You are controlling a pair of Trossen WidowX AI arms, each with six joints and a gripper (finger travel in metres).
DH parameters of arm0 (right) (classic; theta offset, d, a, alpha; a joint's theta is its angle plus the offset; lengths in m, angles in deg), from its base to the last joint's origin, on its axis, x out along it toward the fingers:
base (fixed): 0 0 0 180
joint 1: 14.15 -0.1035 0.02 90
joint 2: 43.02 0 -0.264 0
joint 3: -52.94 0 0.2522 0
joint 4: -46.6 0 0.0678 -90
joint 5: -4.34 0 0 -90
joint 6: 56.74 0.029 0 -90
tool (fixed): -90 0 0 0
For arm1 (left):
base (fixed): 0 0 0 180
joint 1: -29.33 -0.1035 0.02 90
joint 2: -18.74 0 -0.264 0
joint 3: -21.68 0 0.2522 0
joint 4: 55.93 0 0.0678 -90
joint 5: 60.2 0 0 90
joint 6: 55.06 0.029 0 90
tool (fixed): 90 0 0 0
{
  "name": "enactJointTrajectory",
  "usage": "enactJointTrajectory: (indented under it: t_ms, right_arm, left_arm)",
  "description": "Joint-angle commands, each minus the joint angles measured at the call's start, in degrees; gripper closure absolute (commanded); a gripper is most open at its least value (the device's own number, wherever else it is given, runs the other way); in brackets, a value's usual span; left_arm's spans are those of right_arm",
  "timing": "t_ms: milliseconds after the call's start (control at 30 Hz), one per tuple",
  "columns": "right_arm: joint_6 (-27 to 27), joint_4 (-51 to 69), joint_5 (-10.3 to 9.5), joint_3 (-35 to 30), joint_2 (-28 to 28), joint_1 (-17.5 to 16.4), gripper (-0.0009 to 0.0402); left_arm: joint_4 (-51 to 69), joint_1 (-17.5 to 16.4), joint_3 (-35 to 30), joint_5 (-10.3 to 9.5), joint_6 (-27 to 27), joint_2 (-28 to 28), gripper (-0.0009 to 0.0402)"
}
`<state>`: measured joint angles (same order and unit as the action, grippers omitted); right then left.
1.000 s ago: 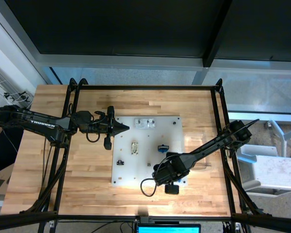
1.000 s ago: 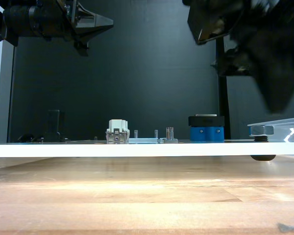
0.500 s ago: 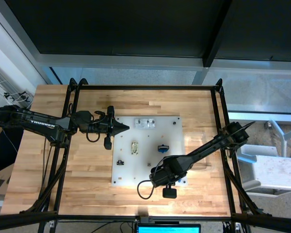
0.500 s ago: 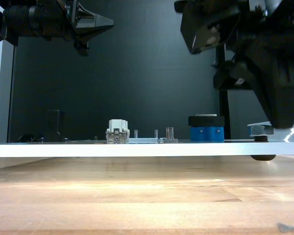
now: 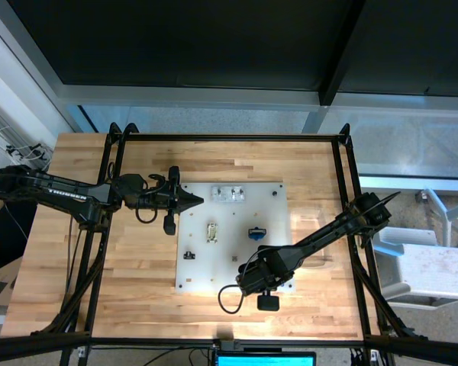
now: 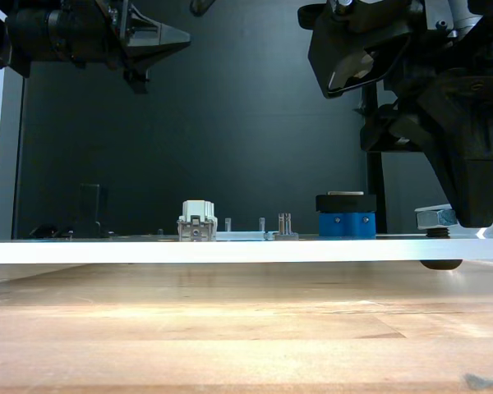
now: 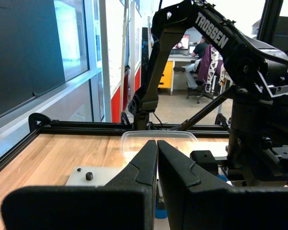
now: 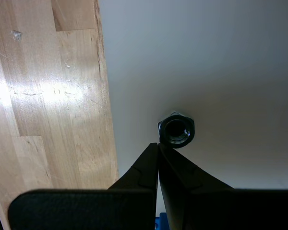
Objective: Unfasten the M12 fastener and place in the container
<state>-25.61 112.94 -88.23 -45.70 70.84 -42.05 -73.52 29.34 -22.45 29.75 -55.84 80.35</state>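
Note:
The silver nut (image 6: 435, 217) sits on its black ribbed stud (image 6: 436, 233) near the white board's (image 5: 202, 267) near right edge. My right gripper (image 6: 476, 222) hangs low beside it, shut, with nothing between its fingers. In the right wrist view the nut (image 8: 176, 129) lies just past the closed tips of the right gripper (image 8: 158, 143), beside them and not gripped. From above, the right gripper (image 5: 253, 280) hides the nut. The clear container (image 5: 318, 264) stands right of the board; what it holds cannot be made out. My left gripper (image 5: 195, 200) is shut and hovers high at the board's left edge.
A blue block (image 6: 345, 223), a grey connector (image 6: 197, 223) and small silver posts (image 6: 284, 223) stand mid-board. A black post (image 5: 274, 193) marks the far right corner. The black frame rails (image 5: 343, 198) run along the table's sides.
My right gripper has shifted slightly left and settled lower, close beside the nut. The nut stays on its stud. The left arm has not moved.

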Motion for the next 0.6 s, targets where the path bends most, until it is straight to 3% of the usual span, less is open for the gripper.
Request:
enactJointTrajectory:
  t_ms: [33, 67, 133, 167, 200, 367, 500, 600]
  right_arm:
    - [-0.57, 0.31, 1.49, 0.0, 0.0, 0.0, 0.0393]
    - [-0.44, 1.25, 4.26, 0.0, -0.13, 0.0, 0.0393]
    - [3.63, 4.85, 14.05, -0.13, -0.66, 0.0, 0.0393]
    - [5.66, 6.67, 17.75, -0.33, -0.96, 0.0, 0.0393]
    - [5.97, 8.02, 19.39, -0.57, -1.14, 0.0, 0.0393]
    - [5.95, 9.38, 19.43, -0.74, -2.4, 0.0, 0.0393]
    - [7.48, 9.55, 15.91, -1.01, -2.78, 0.02, 0.0393]
    - [15.02, 10.03, 13.53, -1.86, -2.89, 0.0, 0.0393]
  left_arm:
    - [0.0, 0.0, 0.0, 0.0, 0.02, 0.0, 0.0393]
    - [0.0, 0.0, 0.0, 0.0, 0.02, 0.0, 0.0393]
    - [0.0, 0.0, 0.0, 0.0, 0.02, 0.0, 0.0393]
    - [0.0, 0.0, 0.0, 0.0, 0.02, 0.0, 0.0393]
    - [0.02, 0.0, 0.0, 0.0, 0.02, 0.0, 0.0393]
    - [0.0, 0.0, 0.0, 0.0, 0.02, 0.0, 0.0393]
    - [0.0, 0.0, 0.0, 0.0, 0.02, 0.0, 0.0393]
    - [0.04, 0.0, 0.0, 0.0, 0.02, 0.0, 0.0393]
